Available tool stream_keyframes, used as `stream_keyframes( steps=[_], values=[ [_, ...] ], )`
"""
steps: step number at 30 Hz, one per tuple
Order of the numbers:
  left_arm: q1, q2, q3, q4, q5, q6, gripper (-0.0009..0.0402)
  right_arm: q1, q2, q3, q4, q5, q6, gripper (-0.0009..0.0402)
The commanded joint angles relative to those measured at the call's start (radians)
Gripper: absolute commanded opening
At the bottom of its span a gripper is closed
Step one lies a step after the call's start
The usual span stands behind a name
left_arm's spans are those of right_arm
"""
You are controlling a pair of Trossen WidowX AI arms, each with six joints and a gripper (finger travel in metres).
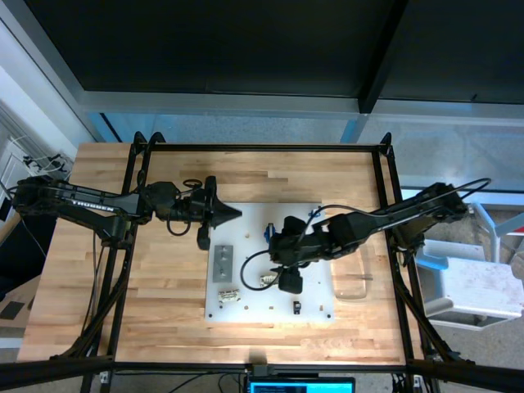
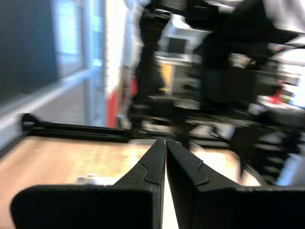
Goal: Pick the HAN10E connector and install in the HAN10E hub
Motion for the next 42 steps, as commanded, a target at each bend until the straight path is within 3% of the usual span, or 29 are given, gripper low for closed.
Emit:
stream_keyframes(
  steps=[1,7,9,14,19,25,33,42],
  values=[
    [-0.024,0.001,0.039,-0.112,-0.002,0.002,0.0013,0.002,-0.056,-0.063,0.014,0.021,0.002,0.0275],
    [-0.076,0.001,0.096,-0.314,-0.056,0.001,0.007,0.002,-0.134,-0.133,0.01,0.029,-0.03,0.0275],
    [-0.101,0.001,0.113,-0.381,-0.097,-0.004,0.0095,0.002,-0.154,-0.15,0.01,0.05,-0.036,0.0275],
    [-0.203,0.001,0.123,-0.456,-0.222,-0.03,0.0157,0.001,-0.195,-0.192,0.003,0.05,-0.038,0.0275],
    [-0.302,0.002,0.123,-0.515,-0.275,-0.132,0.0207,0.001,-0.209,-0.199,0.001,0.051,-0.062,0.0275],
    [-0.417,0.039,0.123,-0.562,-0.38,-0.219,0.0221,0.001,-0.212,-0.199,0.002,0.064,-0.092,0.0275],
    [-0.507,0.119,0.152,-0.619,-0.406,-0.329,0.0221,-0.001,-0.212,-0.199,0.004,0.067,-0.109,0.0275],
    [-0.545,0.307,0.408,-0.971,-0.388,-0.399,0.0221,-0.002,-0.212,-0.199,0.004,0.072,-0.109,0.0275]
  ],
)
